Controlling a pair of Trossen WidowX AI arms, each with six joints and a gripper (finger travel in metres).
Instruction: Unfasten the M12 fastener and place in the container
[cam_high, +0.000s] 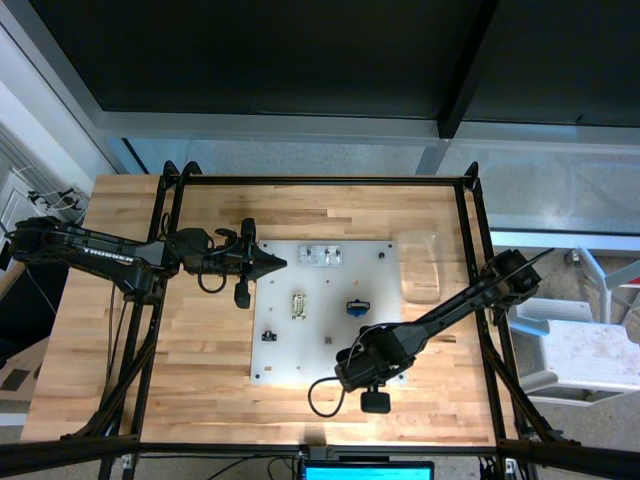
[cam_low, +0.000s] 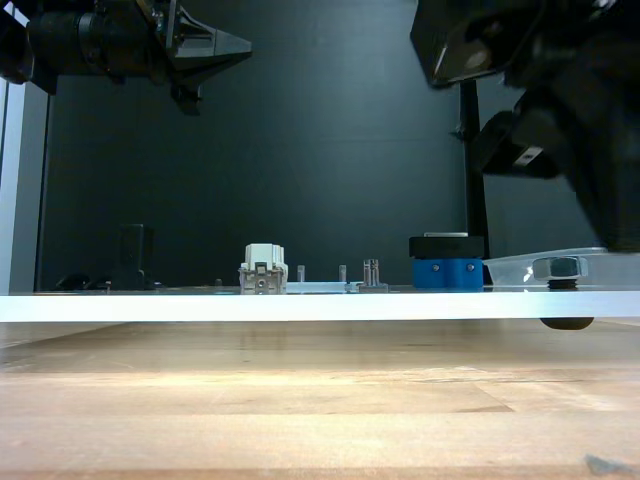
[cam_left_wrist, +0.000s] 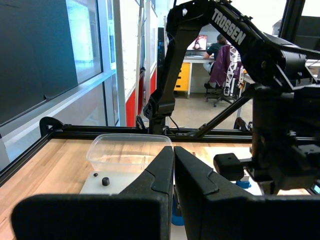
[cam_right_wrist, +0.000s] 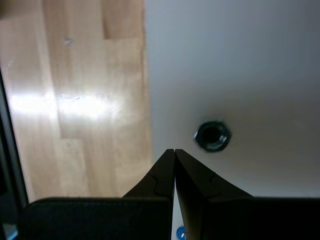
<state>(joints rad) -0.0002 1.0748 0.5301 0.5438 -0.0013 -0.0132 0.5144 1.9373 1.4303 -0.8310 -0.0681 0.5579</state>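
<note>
The right gripper (cam_right_wrist: 174, 151) is clenched on nothing: its two fingers are pressed flat together, pointing down at the board (cam_right_wrist: 240, 60), with their tips just beside the nut (cam_right_wrist: 212, 136) and not on it. The nut sits on its stud (cam_low: 566, 284) near the board's near right edge. In the low view it shows as a silver hex on top of the black stud. It seems to lie inside the tub there, but it stands in front of it. I cannot tell how far it has been run up the threads. The tub (cam_high: 420, 262) lies just off the board's right edge toward the far side, well apart from the nut, and the high view shows nothing in it. The left gripper (cam_high: 280, 263) hangs with its fingers closed over the board's far left edge, high above the surface and clear of the work. My judgement is that the unfastening step is in hand and not yet done. The next move calls for the right gripper to spread its fingers, shift sideways until they straddle the nut's flats, then close and turn it loose. Only after that can the nut be lifted and carried far and right to the tub.
</note>
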